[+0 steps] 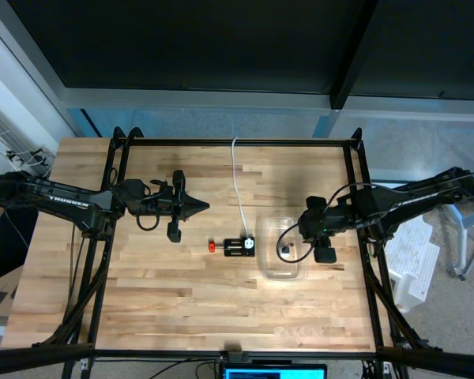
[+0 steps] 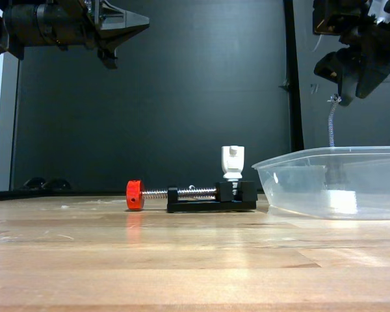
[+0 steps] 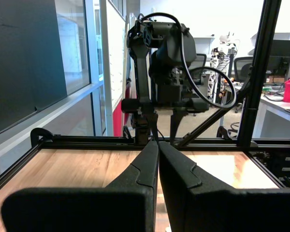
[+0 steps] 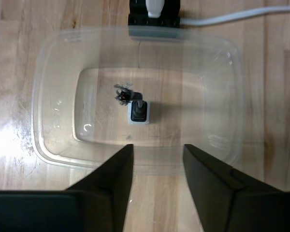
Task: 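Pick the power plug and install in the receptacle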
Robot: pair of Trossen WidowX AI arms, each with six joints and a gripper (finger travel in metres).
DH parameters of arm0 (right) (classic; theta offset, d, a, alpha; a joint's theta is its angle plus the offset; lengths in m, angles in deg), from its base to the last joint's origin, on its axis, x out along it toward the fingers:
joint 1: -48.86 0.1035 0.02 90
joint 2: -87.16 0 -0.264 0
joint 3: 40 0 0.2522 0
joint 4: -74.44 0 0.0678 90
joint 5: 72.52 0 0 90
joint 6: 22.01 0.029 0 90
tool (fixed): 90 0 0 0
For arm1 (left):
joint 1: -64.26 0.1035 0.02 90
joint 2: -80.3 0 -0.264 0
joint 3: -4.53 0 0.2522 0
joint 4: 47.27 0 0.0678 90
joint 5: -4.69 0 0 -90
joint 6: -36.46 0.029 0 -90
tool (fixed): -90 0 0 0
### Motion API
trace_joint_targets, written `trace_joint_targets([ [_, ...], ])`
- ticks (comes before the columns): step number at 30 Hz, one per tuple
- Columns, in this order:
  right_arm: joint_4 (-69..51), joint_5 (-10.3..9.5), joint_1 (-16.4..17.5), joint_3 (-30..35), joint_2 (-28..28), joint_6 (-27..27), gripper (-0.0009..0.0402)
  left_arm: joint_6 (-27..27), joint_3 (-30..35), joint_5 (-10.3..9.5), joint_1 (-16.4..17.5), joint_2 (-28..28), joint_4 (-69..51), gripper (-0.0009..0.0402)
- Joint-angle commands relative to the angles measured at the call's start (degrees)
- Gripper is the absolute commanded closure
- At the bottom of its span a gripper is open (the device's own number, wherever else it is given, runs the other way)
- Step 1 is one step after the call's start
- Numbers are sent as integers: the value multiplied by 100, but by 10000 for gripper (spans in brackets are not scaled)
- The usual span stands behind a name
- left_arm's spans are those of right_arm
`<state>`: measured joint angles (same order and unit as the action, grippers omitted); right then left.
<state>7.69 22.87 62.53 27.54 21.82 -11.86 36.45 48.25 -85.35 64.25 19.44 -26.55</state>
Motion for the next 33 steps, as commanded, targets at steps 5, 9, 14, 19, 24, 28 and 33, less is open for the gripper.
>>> trace_joint_targets([
  [5,352,20,61,-55,-498,160,168,0,0,0,0,0,2,393],
  [9,693,17,74,-164,-734,186,151,0,0,0,0,0,2,393],
  [14,852,15,85,-179,-1091,203,148,0,0,0,0,0,2,393],
  [19,1040,17,92,-179,-1294,210,148,0,0,0,2,0,2,393],
  [24,1145,28,109,-188,-1394,282,149,0,0,0,2,0,2,393],
  [28,1198,127,138,-216,-1394,363,151,0,0,0,0,0,2,393],
  [33,1296,155,227,-345,-1394,476,151,0,0,0,0,0,2,393],
])
